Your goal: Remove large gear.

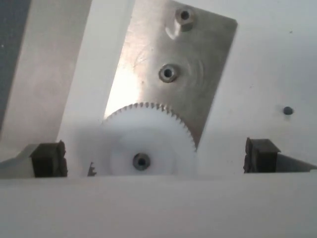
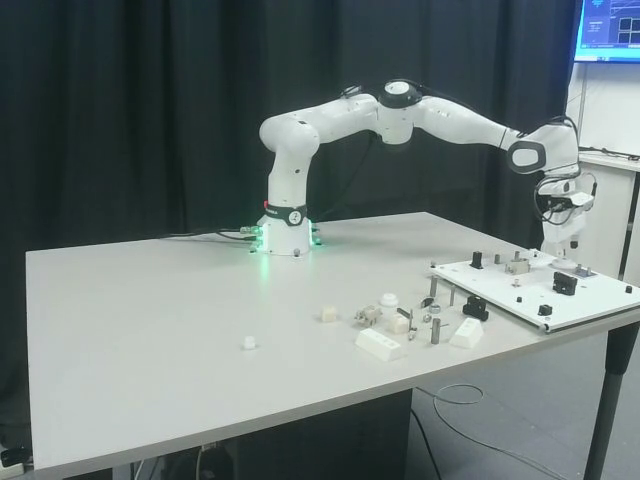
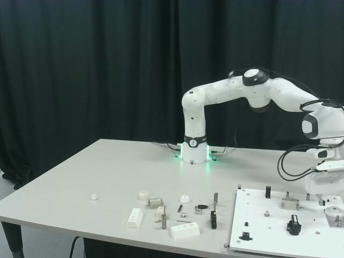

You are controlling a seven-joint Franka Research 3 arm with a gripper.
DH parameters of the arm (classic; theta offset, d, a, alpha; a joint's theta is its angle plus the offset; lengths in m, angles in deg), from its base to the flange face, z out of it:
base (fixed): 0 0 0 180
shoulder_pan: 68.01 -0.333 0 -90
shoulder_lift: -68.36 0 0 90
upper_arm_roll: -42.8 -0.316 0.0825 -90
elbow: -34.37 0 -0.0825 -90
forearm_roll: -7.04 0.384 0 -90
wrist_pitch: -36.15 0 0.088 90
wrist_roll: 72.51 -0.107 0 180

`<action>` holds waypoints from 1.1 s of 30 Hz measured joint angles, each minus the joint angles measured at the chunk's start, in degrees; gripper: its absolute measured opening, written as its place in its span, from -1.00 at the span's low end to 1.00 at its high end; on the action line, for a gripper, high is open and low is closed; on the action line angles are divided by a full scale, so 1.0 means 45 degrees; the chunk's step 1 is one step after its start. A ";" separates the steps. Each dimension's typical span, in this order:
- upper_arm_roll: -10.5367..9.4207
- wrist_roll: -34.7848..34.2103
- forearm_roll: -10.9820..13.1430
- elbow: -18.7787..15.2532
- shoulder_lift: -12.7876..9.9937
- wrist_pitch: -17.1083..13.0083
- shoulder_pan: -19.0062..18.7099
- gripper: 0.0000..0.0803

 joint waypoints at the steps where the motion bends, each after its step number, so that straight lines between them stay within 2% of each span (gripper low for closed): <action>1: -0.0040 0.0005 -0.0001 0.0002 0.0000 -0.0025 0.0004 0.99; 11: -0.0376 0.0130 -0.0175 0.0027 0.0000 -0.0319 0.0008 0.99; 22: -0.0804 0.0198 -0.0632 0.0026 -0.0001 -0.0856 0.0059 0.99; 33: -0.1121 0.0198 -0.0667 0.0026 -0.0002 -0.1119 0.0150 0.99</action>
